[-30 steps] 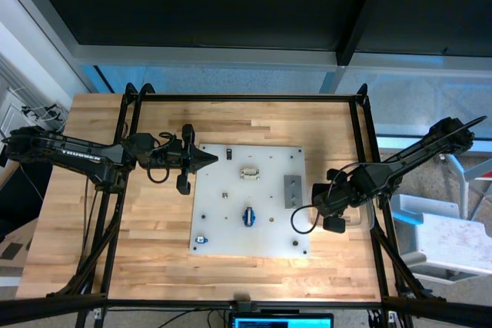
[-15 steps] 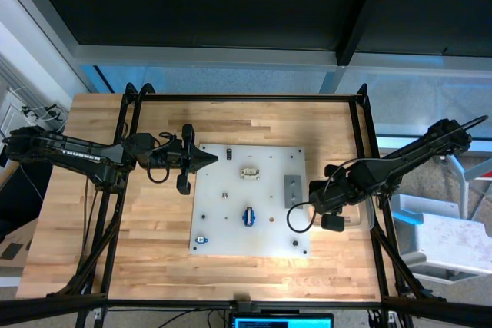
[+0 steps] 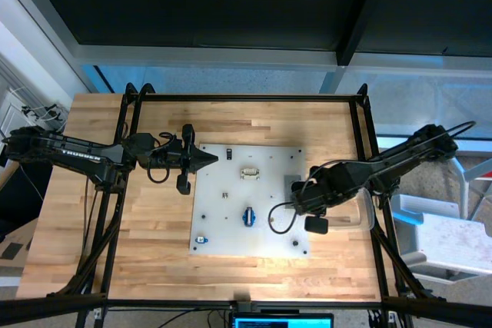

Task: Pick the 16mm cylinder and place it in the taskboard

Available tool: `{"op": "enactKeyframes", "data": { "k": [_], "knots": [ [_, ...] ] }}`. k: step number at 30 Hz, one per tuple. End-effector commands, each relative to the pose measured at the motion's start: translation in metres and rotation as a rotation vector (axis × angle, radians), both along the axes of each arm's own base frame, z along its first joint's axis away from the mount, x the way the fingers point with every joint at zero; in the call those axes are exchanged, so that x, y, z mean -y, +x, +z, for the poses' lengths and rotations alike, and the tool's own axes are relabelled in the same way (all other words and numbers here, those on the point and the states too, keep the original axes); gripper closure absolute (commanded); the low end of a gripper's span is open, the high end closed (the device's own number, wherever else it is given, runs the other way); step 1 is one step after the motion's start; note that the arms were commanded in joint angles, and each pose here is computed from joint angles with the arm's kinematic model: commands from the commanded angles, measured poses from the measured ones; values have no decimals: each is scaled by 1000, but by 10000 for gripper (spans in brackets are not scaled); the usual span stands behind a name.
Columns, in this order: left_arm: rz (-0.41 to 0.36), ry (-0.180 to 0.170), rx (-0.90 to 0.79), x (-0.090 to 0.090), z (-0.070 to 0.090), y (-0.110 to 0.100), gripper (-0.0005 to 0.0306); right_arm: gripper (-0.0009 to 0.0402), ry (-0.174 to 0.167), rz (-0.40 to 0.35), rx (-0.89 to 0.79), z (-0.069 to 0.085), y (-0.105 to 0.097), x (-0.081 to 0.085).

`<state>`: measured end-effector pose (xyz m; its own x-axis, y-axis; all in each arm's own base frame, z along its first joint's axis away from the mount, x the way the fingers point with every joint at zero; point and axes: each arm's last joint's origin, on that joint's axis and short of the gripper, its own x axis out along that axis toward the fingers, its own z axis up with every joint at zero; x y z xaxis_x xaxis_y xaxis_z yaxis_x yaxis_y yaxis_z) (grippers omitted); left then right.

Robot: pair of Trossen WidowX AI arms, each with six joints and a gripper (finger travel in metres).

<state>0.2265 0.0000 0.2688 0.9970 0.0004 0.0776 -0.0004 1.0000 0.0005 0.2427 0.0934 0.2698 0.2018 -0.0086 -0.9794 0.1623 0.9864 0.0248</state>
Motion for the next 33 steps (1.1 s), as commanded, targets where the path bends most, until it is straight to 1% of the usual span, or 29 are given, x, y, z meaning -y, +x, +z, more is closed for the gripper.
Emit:
{"op": "enactKeyframes", "data": {
  "k": [1, 7, 16, 18, 21, 29, 33],
  "knots": [
    [0, 0, 1, 0, 0, 0, 300, 370, -4, 13, -8, -1, 14, -1],
    [0, 0, 1, 0, 0, 0, 300, 370, -17, 39, -20, -4, 40, -5],
    [0, 0, 1, 0, 0, 0, 300, 370, -14, 53, -5, -10, 71, -14],
    [0, 0, 1, 0, 0, 0, 300, 370, -12, 54, -7, -12, 76, -16],
    [0, 0, 1, 0, 0, 0, 300, 370, 10, 57, -12, -16, 84, -19],
    [0, 0, 1, 0, 0, 0, 300, 370, 11, 55, -6, -33, 98, -22],
    [0, 0, 1, 0, 0, 0, 300, 370, 11, 52, 2, -34, 99, -21]
  ]
}}
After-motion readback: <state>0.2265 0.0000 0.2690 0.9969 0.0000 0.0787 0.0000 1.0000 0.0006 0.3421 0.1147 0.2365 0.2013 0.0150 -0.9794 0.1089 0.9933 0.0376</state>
